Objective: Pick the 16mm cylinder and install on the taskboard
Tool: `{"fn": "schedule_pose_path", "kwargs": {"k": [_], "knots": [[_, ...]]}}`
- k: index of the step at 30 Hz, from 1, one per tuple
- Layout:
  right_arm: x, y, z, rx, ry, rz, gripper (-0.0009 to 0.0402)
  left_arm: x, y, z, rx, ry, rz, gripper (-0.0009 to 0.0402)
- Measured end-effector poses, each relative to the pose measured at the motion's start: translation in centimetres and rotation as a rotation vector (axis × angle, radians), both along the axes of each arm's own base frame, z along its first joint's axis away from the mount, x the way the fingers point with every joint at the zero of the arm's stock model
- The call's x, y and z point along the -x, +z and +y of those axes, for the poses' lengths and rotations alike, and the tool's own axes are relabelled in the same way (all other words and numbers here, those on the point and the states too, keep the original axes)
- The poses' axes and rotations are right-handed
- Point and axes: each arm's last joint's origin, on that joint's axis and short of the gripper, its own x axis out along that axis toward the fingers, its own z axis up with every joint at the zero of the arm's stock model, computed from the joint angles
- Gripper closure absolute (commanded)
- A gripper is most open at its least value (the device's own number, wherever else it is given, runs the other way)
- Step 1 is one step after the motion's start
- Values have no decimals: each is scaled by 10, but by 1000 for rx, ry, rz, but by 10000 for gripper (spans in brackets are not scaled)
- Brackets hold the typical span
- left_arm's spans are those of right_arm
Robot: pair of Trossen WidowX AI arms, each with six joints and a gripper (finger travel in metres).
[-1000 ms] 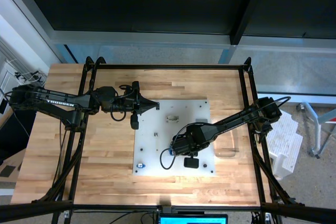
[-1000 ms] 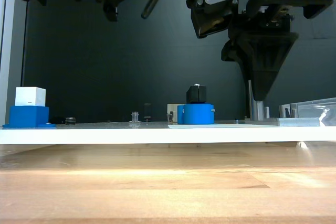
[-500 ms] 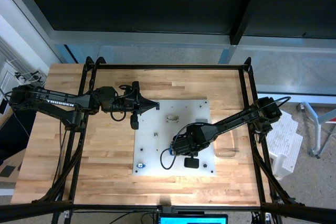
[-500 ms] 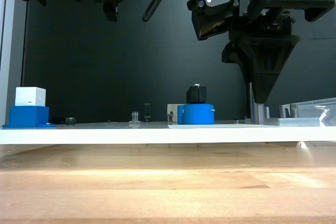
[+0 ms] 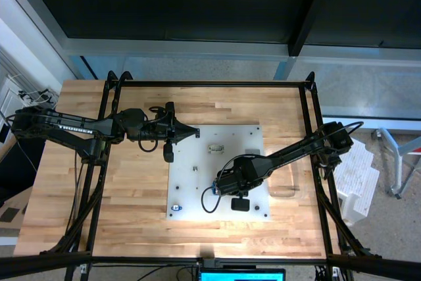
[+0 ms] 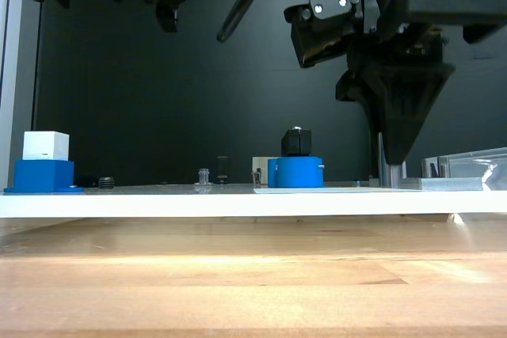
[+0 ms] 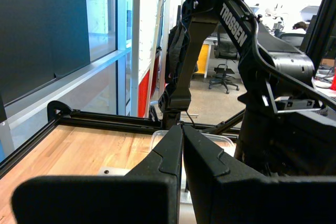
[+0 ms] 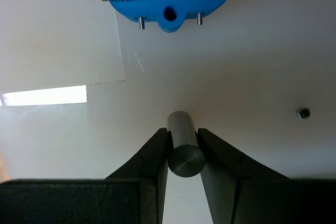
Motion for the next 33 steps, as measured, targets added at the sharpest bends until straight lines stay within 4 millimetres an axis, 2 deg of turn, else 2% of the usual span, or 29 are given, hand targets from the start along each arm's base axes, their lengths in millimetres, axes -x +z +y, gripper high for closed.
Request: {"fn": "schedule_pose_path", "kwargs": {"k": [8,19,22,33], "knots": [[2,-11,-1,-8,0,-16,393,0,0,0,0,0,0,393],[2,-12,-1,-10,0,-19,387,0,0,0,0,0,0,393],[2,-12,-1,-10,0,-20,367,0,0,0,0,0,0,393],[1,-11,0,-12,-5,-33,248,0,0,0,0,0,0,393]]}}
